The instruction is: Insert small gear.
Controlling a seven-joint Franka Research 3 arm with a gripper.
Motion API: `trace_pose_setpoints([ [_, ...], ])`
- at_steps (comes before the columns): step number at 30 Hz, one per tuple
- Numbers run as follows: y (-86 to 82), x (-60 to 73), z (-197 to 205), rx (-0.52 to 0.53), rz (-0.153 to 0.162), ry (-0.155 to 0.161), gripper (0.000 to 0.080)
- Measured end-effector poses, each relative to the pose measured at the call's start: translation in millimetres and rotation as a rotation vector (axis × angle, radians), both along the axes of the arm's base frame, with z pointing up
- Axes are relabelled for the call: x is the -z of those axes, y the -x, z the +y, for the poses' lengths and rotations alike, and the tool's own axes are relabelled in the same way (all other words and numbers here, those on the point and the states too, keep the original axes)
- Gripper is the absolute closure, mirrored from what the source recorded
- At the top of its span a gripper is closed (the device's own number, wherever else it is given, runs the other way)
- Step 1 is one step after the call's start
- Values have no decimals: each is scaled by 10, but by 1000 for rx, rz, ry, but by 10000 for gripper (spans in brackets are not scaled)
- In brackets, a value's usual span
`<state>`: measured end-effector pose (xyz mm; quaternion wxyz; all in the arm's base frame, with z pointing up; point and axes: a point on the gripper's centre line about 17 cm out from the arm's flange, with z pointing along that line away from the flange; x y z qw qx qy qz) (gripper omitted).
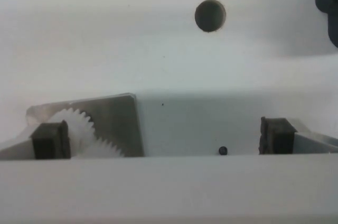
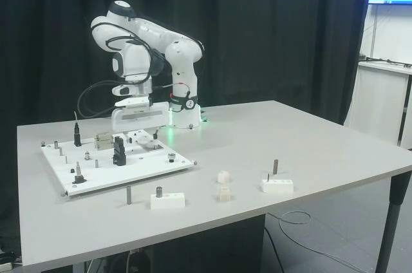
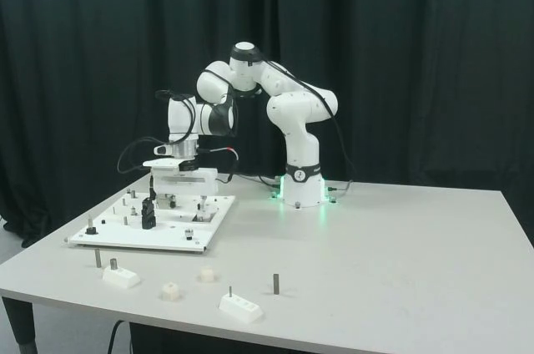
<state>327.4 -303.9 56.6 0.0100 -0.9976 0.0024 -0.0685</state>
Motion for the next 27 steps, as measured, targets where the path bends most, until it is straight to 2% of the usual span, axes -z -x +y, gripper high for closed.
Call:
trace_pose_setpoints([
  [27,-1,72,25,-9,5,-3,3],
])
